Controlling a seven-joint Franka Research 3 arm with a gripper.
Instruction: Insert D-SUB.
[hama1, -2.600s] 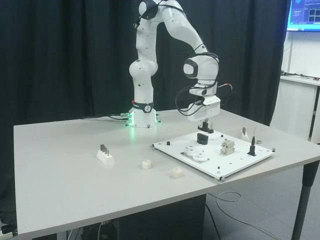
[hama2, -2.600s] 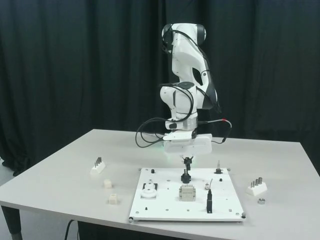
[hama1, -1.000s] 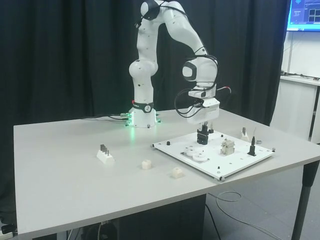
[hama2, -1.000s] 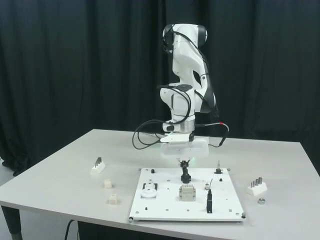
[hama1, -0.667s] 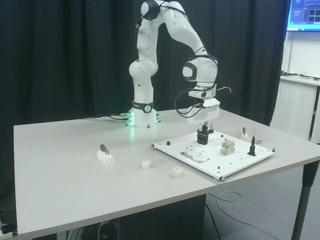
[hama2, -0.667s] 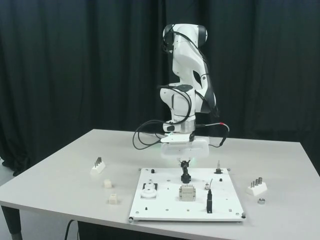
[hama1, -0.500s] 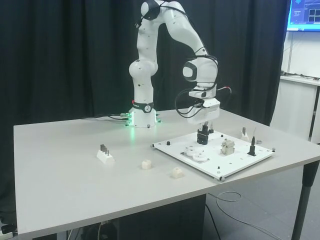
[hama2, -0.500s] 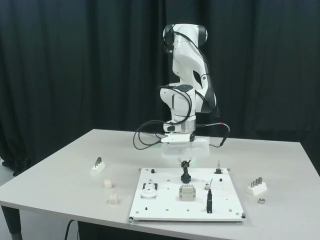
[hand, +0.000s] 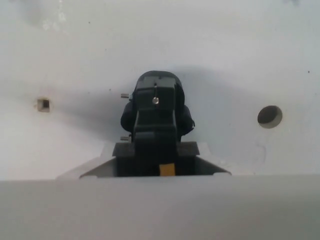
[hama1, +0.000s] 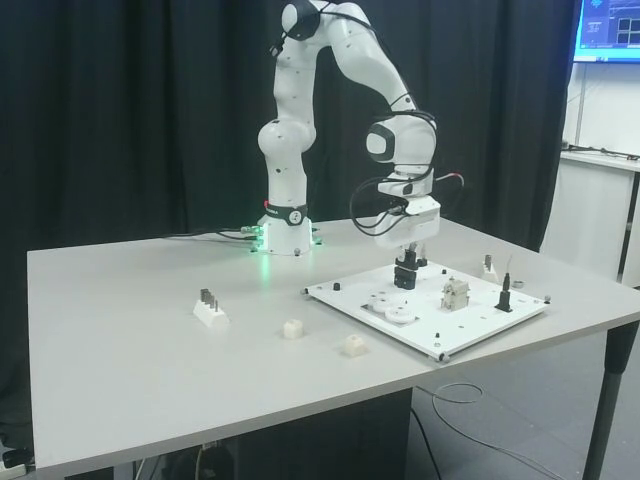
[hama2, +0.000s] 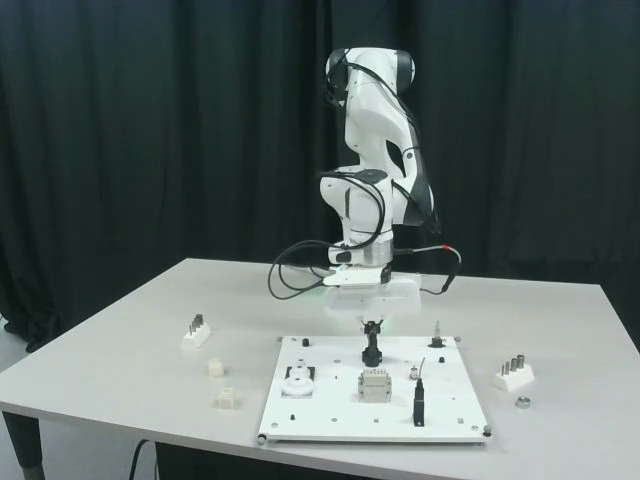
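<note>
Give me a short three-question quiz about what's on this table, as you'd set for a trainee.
1. True or false: the black connector stands on the white board.
2. Directly above the connector is: A) the hand B) a screen C) nothing.
3. How many small white blocks lie on the grey table beside the board, near the pin holder?

Key: 1 true; 2 A; 3 two.

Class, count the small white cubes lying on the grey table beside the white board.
2: one cube nearer the pin holder, the other cube nearer the table front edge. Others may be hidden.
</note>
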